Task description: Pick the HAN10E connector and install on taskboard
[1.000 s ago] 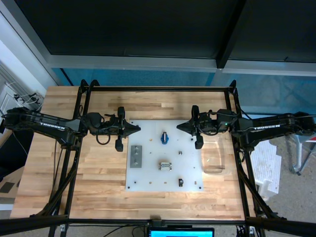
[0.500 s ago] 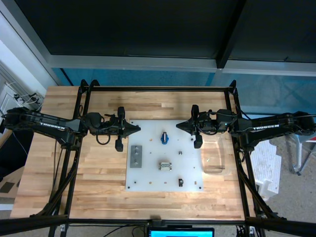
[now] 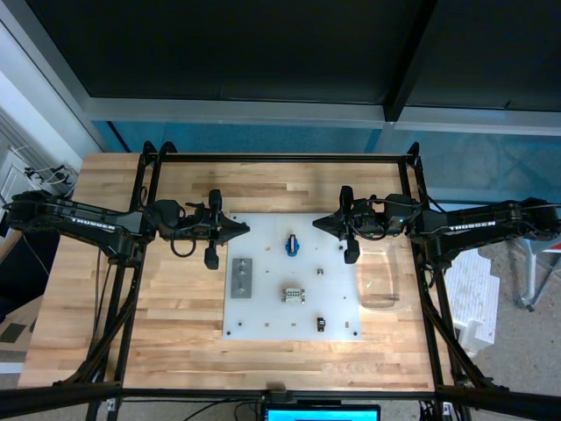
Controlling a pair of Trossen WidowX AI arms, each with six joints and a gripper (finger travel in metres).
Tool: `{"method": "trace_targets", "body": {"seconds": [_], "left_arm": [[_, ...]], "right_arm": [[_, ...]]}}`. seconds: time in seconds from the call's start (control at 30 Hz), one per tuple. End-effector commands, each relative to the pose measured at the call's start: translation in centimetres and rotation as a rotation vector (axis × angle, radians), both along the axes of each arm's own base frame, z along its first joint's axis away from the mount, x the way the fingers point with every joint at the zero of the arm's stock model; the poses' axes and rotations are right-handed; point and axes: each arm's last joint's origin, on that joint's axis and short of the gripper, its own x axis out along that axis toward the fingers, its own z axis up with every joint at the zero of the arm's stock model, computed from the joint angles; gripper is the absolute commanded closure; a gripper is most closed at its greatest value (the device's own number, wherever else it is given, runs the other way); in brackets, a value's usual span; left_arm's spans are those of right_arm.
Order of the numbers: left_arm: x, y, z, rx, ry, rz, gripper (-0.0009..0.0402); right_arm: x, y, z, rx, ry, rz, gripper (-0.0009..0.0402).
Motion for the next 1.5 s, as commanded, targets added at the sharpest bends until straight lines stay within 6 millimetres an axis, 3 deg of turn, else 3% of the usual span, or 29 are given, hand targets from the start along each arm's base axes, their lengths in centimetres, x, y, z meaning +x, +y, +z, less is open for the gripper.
{"method": "trace_targets", "body": {"seconds": [0.03, 1.5], "left_arm": [[0.01, 0.01, 0.00, 0.000, 0.000, 0.000, 0.0392], [0.00, 0.00, 0.00, 0.000, 0.000, 0.000, 0.0392]], "right_arm": [[0.00, 0.00, 0.03, 0.000, -0.002, -0.001, 0.0393], [0.01, -0.01, -0.13, 0.002, 0.015, -0.001, 0.0393]]}}
